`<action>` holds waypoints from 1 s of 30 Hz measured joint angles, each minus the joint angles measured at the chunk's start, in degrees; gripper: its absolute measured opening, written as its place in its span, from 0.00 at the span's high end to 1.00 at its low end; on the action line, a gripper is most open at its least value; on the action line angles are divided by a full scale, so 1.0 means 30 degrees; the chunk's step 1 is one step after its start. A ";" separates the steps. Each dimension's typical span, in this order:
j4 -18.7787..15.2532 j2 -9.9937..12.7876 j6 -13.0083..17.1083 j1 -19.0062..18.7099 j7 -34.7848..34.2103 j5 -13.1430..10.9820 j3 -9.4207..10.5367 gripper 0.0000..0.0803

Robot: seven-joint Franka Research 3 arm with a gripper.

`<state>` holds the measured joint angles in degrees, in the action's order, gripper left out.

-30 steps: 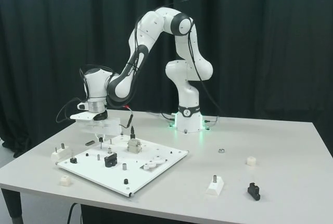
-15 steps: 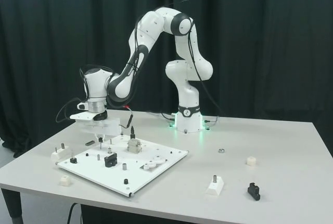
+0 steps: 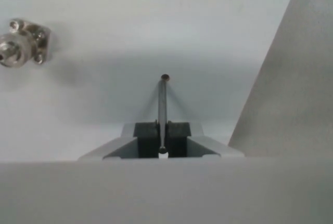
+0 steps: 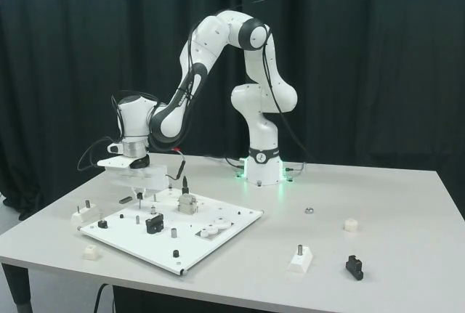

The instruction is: Insert round peg 1.

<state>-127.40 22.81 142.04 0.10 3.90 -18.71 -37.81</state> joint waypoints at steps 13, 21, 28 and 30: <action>0.0002 0.0002 0.0179 0.0000 0.0001 -0.0124 0.0113 0.96; 0.0003 0.0026 0.0260 0.0012 0.0001 -0.0125 0.0099 0.96; -0.0021 0.0076 0.0252 0.0021 0.0089 -0.0125 0.0027 0.96; -0.0026 0.0093 0.0249 0.0022 0.0123 -0.0125 0.0028 0.96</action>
<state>-127.48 23.08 142.79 0.16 4.27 -19.08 -37.72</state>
